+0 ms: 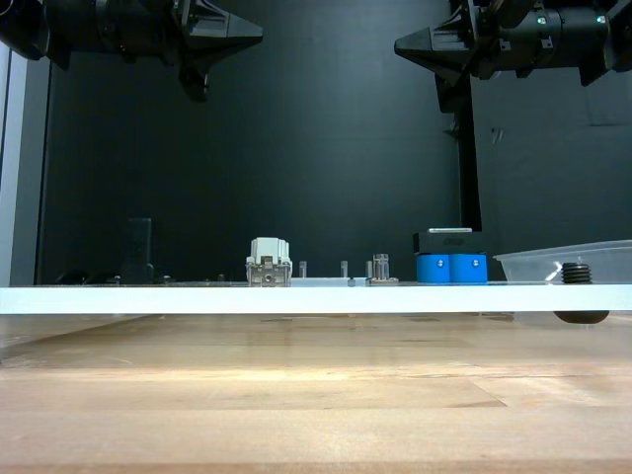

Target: Pick the RJ45 connector and install on the taskboard

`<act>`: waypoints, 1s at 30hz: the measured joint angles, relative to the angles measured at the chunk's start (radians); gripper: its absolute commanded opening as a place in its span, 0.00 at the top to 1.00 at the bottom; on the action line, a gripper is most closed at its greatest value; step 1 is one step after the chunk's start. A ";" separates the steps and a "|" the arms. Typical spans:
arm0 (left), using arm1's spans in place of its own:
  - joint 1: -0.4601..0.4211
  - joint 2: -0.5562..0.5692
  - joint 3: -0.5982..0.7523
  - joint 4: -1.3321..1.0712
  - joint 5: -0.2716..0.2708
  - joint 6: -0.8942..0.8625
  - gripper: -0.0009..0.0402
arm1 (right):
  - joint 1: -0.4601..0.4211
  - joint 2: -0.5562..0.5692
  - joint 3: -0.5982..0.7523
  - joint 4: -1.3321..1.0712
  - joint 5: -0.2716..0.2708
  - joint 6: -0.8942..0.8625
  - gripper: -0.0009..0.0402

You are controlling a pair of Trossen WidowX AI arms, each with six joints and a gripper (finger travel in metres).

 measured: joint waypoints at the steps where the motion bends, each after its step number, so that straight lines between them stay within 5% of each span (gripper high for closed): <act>1: 0.000 0.000 0.000 0.000 0.000 0.000 0.98 | 0.000 0.000 0.000 0.000 0.000 0.000 0.98; 30: 0.000 0.000 0.000 0.000 0.000 0.000 0.98 | 0.000 0.000 0.000 0.000 0.000 0.000 0.98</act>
